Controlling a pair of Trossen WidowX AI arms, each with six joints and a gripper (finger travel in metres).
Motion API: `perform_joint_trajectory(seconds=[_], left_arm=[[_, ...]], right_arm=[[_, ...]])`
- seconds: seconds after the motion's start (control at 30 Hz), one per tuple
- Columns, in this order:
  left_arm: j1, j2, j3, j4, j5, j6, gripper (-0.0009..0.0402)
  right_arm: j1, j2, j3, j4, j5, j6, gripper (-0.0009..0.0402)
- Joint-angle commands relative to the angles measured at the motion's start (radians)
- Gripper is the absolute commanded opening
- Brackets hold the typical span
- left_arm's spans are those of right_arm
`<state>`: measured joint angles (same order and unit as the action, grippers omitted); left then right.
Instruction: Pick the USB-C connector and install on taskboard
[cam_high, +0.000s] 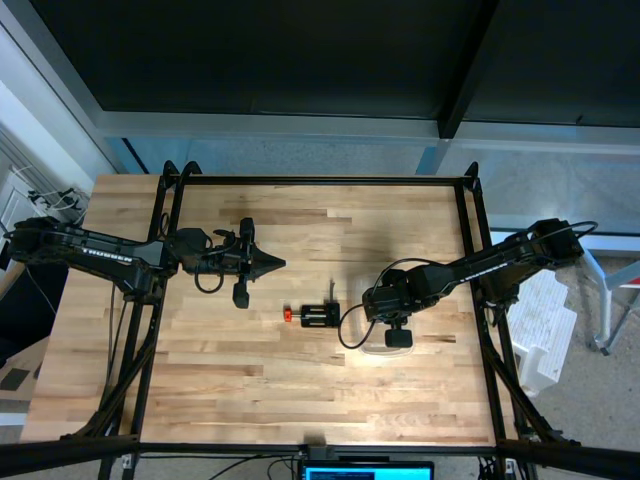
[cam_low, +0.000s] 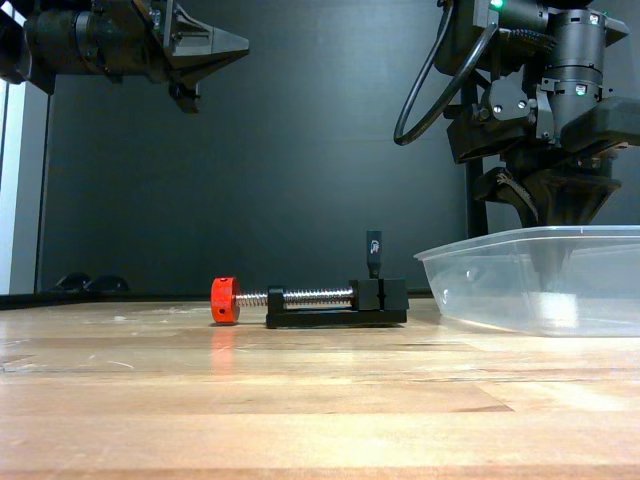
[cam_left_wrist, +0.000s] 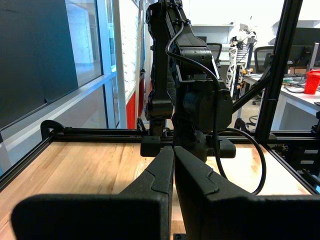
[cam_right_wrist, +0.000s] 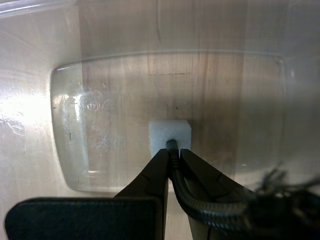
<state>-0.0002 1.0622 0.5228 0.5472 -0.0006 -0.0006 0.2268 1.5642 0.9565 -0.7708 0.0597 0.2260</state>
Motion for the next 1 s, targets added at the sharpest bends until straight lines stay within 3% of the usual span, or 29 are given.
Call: perform_joint_trajectory(seconds=[0.03, 0.47, 1.0], left_arm=[[0.000, 0.000, 0.000, 0.000, 0.000, 0.000, 0.0000], [0.000, 0.000, 0.000, 0.000, 0.000, 0.000, 0.0000], [0.000, 0.000, 0.000, 0.000, 0.000, 0.000, 0.0000]], right_arm=[[0.000, -0.001, 0.000, -0.002, -0.001, 0.001, 0.0000], [0.000, -0.056, 0.023, -0.061, -0.010, 0.002, 0.0000], [0.000, -0.129, 0.153, -0.243, -0.007, 0.002, 0.0000]])
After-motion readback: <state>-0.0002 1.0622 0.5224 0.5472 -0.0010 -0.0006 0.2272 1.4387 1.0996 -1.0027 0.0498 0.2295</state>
